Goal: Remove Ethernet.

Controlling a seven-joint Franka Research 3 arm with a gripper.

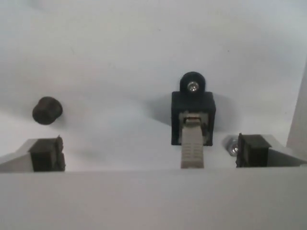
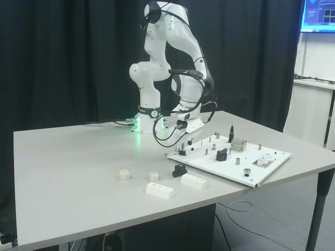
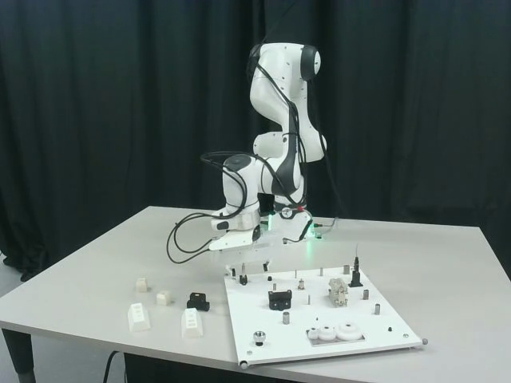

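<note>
Tool spread wide above white board, Ethernet plug seated in black socket between its fingertips.

Ethernet plug in socket on board (board on table).

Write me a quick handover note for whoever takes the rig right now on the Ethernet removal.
Gripper: open, holding nothing, low over the white board at its edge nearest the arm's base.
Ethernet plug: grey, seated in its black socket, lying between the fingertips in the wrist view but not gripped.
Done: approach and rough lining up.
Left: close on the plug, pull it out of the socket, lift clear.
</note>
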